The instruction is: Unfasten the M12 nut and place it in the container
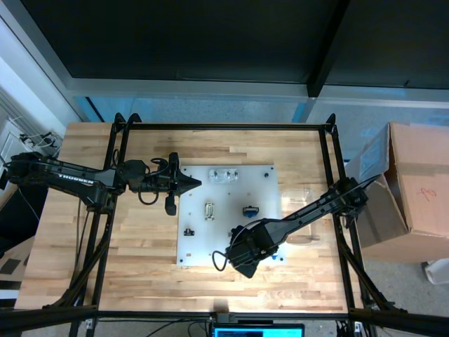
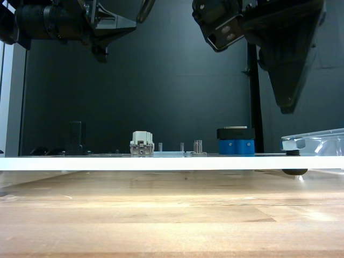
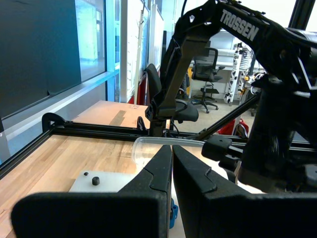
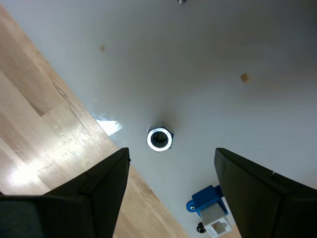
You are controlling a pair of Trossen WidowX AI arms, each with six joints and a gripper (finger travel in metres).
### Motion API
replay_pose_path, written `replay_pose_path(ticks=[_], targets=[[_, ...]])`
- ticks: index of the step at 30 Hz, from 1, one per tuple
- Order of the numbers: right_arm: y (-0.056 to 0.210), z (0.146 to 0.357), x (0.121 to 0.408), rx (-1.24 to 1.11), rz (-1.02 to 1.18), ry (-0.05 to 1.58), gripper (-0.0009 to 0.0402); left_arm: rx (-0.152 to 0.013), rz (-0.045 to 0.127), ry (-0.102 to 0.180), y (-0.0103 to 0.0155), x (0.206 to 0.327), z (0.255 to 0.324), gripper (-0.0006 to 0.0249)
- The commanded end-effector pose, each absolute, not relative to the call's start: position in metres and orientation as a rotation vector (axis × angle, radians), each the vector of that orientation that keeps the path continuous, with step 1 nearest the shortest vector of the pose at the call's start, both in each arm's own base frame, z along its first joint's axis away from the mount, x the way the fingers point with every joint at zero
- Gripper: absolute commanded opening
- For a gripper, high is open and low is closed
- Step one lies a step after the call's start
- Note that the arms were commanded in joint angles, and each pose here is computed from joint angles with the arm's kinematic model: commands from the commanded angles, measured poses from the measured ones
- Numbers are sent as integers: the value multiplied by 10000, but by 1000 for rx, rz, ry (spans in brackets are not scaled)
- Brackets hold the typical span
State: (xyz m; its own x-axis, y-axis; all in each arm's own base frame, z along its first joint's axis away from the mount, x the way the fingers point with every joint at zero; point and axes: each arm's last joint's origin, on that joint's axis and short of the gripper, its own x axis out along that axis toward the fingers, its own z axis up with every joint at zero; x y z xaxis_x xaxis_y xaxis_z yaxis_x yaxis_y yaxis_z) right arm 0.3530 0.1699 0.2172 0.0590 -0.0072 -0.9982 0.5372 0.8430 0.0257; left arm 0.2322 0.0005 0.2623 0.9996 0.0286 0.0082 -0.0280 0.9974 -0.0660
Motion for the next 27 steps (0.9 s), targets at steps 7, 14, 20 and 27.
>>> replay_pose_path(ticks=[7, 14, 20, 27], targets=[[1722, 1911, 3595, 425, -470, 1506, 252, -66, 29, -10, 6, 2322, 2623, 0], [1733, 1776, 3617, 415, -479, 1519, 218, -66, 29, -10, 6, 2322, 2623, 0], [1732, 1770, 3616, 408, -467, 1516, 167, -66, 28, -10, 5, 2322, 2623, 0], [1735, 1771, 3619, 407, -461, 1514, 79, -66, 28, -10, 5, 2322, 2623, 0]])
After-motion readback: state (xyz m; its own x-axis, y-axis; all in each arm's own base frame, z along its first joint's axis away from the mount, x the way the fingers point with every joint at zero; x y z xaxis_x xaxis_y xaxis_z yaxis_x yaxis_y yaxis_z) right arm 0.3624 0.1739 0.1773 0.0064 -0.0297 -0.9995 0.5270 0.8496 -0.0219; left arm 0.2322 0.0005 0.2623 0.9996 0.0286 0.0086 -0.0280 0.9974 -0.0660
